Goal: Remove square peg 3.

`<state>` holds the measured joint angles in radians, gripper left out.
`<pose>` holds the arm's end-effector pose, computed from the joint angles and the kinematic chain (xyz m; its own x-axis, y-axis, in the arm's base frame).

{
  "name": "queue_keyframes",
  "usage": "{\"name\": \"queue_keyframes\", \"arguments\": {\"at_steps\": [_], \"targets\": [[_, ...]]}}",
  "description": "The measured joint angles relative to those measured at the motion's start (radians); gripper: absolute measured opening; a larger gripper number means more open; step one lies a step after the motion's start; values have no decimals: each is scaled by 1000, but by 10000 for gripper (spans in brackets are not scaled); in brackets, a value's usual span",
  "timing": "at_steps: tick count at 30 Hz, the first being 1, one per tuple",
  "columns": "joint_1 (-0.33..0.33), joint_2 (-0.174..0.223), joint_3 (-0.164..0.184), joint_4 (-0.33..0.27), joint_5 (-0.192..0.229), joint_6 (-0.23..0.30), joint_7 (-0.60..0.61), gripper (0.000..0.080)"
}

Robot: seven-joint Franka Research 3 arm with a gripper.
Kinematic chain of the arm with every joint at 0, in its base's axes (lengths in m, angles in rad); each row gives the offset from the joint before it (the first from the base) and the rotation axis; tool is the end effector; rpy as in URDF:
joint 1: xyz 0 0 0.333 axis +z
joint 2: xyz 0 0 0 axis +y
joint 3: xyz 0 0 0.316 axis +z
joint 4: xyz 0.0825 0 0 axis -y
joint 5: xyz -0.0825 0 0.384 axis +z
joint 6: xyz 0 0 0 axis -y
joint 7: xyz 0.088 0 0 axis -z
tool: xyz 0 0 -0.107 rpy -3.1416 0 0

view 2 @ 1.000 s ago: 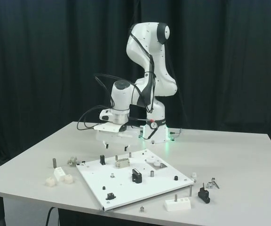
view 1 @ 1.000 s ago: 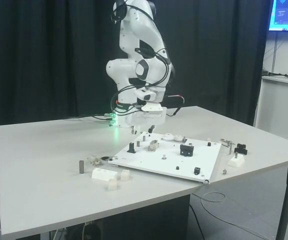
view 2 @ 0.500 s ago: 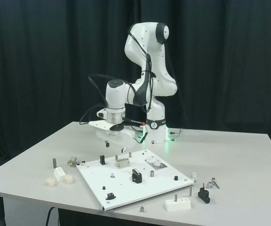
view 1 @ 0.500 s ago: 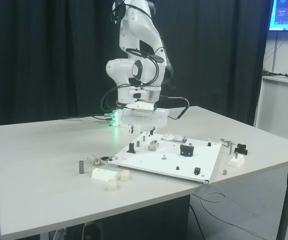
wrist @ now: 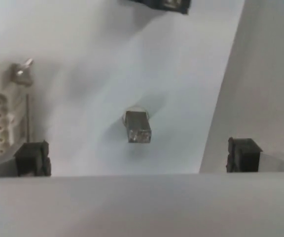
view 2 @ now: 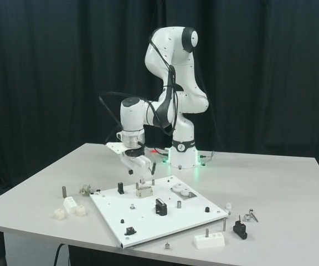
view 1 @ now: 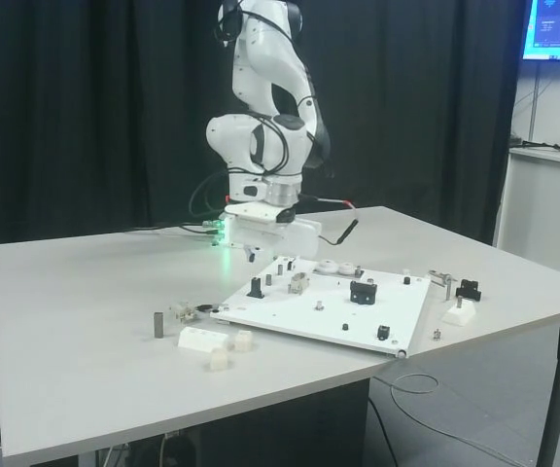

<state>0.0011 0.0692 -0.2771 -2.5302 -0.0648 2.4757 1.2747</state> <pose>0.4301 -0.1231 0.2403 0.0739 -0.9972 0.0144 -0.9886 -0.0713 0.1325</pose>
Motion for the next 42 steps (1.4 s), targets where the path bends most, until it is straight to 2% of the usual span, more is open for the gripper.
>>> {"name": "queue_keyframes", "arguments": {"at_steps": [8,13,19,25,33,42], "targets": [[0,23,-20,-7,68,7,40,800],[0,30,-30,-10,87,7,40,800],[0,30,-34,-19,118,7,24,800],[0,31,-37,-26,166,7,-20,800],[0,41,-56,-27,254,11,-140,800],[0,64,-85,-27,379,30,-287,800]]}}
